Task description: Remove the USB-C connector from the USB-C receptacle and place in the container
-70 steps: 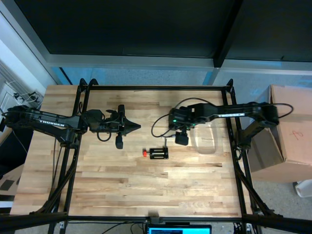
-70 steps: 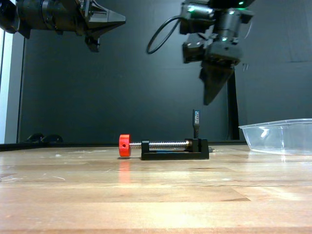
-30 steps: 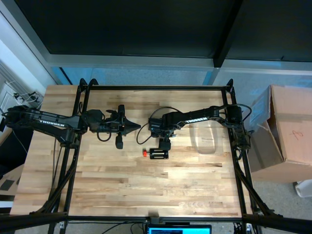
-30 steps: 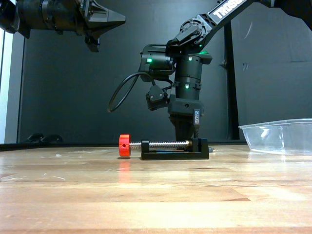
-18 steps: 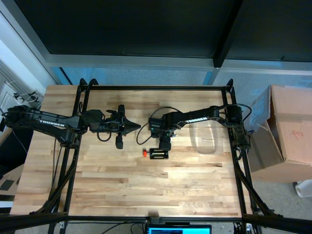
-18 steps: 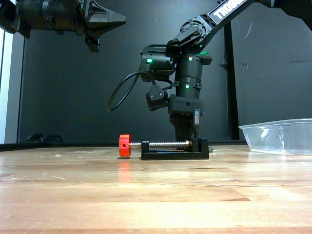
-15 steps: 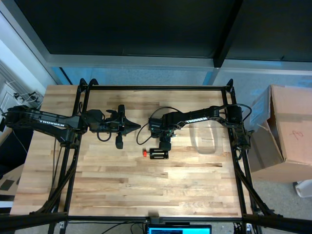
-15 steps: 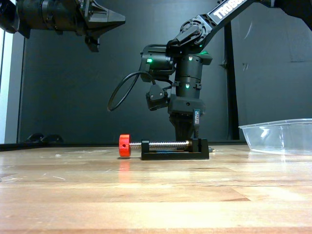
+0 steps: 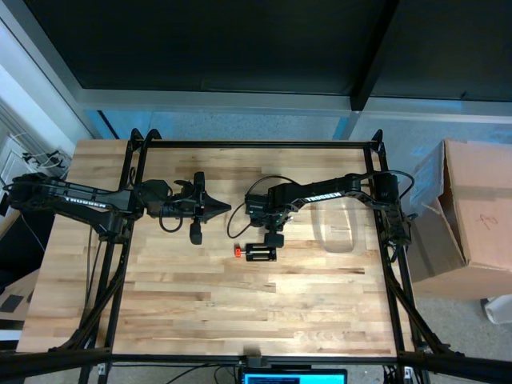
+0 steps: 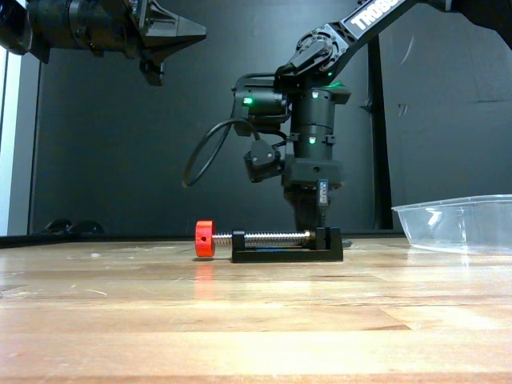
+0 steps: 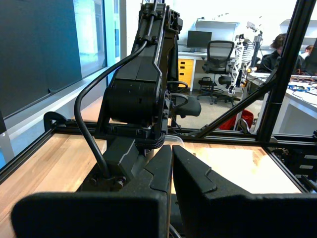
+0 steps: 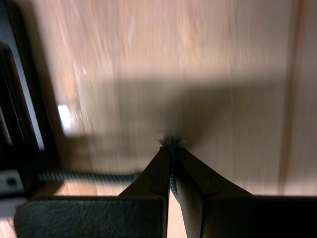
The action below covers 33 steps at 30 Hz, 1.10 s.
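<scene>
Fingers (image 12: 154, 174) of the right gripper (image 10: 308, 219) were drawn together to a thin slit. They pointed straight down at the centre of the low view, their tips just above the right end of a black clamp fixture (image 10: 280, 254). The USB-C connector (image 10: 322, 194) stood upright in the USB-C receptacle (image 10: 326, 234) at that end of the clamp. Its long axis was vertical, plug end down, and a pale label on its slim, dark, rectangular body faced the camera. It showed just to the right of the tapered fingers; whether they touched it could not be told.

The clamp lay flat along the bench (image 10: 240, 320), with a bright threaded metal screw (image 10: 272, 237) running left to a round red knob (image 10: 205, 238). A green light (image 10: 250, 101) glowed on the right arm's wrist. At the right edge of the low view sat the container (image 10: 456, 218), a shallow tub of clear plastic with a rolled rim, well apart from the connector.

The left gripper (image 10: 196, 32) hung high in the upper left of that frame. Its fingers were closed into a level wedge pointing right, holding nothing, well apart from the clamp. The bench was of pale wood planks with visible grain, framed by black metal tubing (image 9: 256, 145).
</scene>
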Available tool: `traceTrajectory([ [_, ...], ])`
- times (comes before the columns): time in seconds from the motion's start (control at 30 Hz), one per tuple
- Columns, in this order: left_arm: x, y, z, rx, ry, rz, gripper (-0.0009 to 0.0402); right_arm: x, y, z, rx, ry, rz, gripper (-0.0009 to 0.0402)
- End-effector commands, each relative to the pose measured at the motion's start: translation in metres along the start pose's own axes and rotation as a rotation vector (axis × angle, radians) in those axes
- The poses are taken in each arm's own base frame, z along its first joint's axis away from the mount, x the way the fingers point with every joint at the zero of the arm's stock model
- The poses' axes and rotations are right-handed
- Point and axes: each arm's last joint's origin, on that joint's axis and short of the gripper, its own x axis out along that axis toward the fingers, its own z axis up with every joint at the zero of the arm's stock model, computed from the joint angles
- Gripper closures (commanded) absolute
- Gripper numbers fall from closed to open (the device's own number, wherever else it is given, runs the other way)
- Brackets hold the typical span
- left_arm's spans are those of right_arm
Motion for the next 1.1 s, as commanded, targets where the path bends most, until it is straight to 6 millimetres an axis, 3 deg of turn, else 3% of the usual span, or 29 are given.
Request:
traceTrajectory([
  [0.03,0.0,0.0,0.0,0.0,0.0,0.0,0.0393,-0.015,-0.001,0.0,0.004,-0.04,0.001,0.0394],
  [0.5,0.0,0.0,0.0,0.0,0.0,0.0,0.0393,-0.067,-0.002,-0.026,0.077,-0.034,-0.04,0.0393],
  [0.83,0.0,0.0,0.0,0.0,0.001,0.0,0.0393,-0.088,-0.002,-0.09,0.144,-0.064,-0.04,0.0393],
  [1.1,0.0,0.0,0.0,0.0,0.001,0.0,0.0393,-0.09,-0.002,-0.139,0.206,-0.069,-0.053,0.0393],
])
